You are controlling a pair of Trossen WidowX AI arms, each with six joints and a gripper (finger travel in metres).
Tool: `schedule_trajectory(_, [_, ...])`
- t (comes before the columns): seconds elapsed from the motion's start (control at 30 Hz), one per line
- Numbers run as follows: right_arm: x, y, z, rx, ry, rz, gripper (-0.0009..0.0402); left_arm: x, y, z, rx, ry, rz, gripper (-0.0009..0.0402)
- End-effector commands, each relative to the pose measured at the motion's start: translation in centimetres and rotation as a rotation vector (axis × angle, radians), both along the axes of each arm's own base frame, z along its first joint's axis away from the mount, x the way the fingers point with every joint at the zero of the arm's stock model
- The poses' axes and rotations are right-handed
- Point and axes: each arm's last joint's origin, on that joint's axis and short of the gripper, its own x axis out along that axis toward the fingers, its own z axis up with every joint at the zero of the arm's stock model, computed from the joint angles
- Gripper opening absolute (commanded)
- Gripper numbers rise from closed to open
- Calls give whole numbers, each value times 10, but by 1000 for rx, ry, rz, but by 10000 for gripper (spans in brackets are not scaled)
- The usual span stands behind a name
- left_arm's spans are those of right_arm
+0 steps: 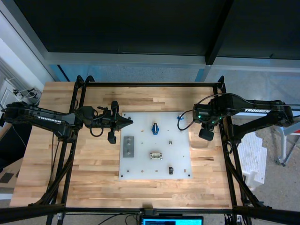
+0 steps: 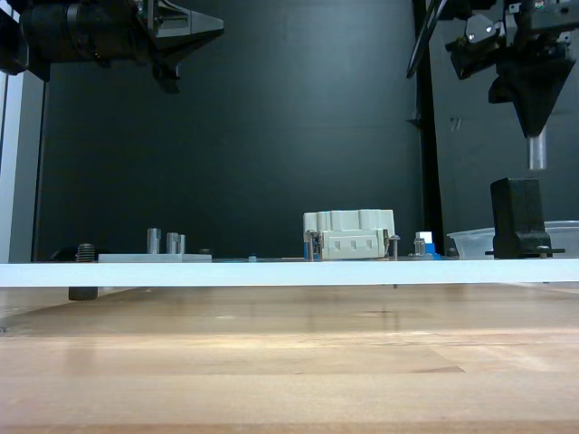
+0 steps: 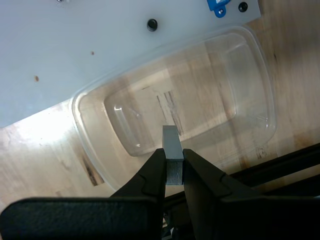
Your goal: Pick the 16mm bar and install on taskboard
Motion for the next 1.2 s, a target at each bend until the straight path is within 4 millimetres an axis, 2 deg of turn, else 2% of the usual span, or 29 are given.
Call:
schedule_trajectory(0.03, [0, 2, -1, 1, 3, 2, 0, 0, 0, 0, 0, 0, 0, 0])
schedule_trajectory(0.27, [5, 12, -3, 0, 12, 59, 0, 0, 0, 0, 0, 0, 0, 0])
schedule_trajectory(0.67, [27, 52, -5, -5, 21, 263, 0, 0, 0, 0, 0, 0, 0, 0])
schedule_trajectory(0.97, [52, 92, 0, -24, 35, 583, 0, 0, 0, 0, 0, 0, 0, 0])
schedule_trajectory(1.2, [70, 116, -5, -46, 76, 868, 0, 0, 0, 0, 0, 0, 0, 0])
